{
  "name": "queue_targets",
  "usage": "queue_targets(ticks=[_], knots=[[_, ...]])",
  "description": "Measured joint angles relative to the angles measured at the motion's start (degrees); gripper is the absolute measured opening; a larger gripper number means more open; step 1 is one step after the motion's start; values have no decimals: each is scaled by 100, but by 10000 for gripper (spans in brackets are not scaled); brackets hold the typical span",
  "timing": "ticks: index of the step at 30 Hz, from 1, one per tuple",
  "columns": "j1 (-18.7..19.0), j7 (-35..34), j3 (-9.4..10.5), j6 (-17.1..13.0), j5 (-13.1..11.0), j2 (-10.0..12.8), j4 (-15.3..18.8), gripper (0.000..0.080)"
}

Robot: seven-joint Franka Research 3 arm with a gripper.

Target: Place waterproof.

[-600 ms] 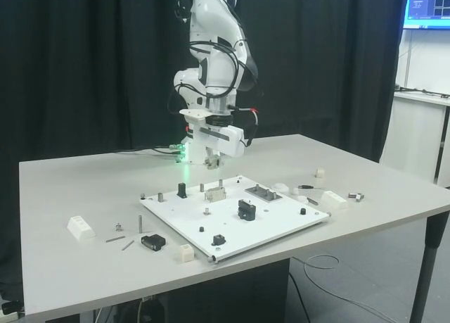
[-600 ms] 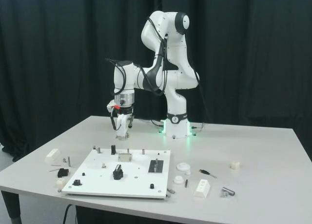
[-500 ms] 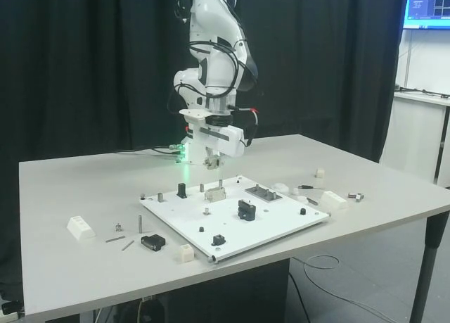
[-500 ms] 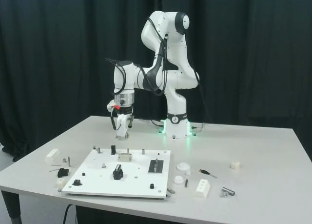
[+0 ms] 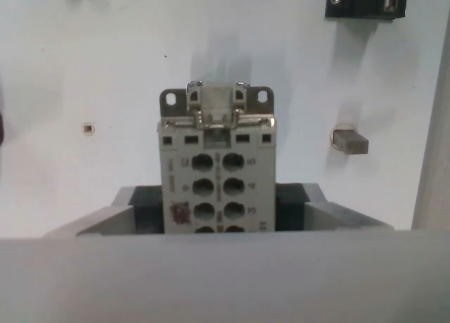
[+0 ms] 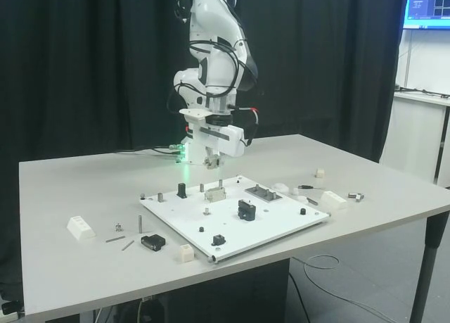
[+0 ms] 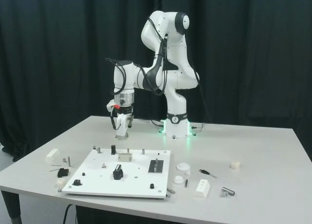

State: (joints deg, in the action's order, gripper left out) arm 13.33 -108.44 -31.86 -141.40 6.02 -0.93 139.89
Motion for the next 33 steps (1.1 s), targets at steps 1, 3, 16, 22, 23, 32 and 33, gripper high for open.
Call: queue_targets(ticks=[1, 3, 16, 22, 23, 32, 33], knots=[[0, 0, 0, 0, 1, 0, -1, 317], [-1, 0, 0, -2, 3, 0, -4, 317], [-16, 0, -6, -12, 58, 0, -38, 317], [-42, 0, -15, -53, 225, 0, -60, 317], [-51, 0, -18, -68, 264, 0, -64, 317], [-295, 47, -74, -132, 768, 0, -139, 317], [-332, 74, -93, -140, 835, 0, -150, 317]])
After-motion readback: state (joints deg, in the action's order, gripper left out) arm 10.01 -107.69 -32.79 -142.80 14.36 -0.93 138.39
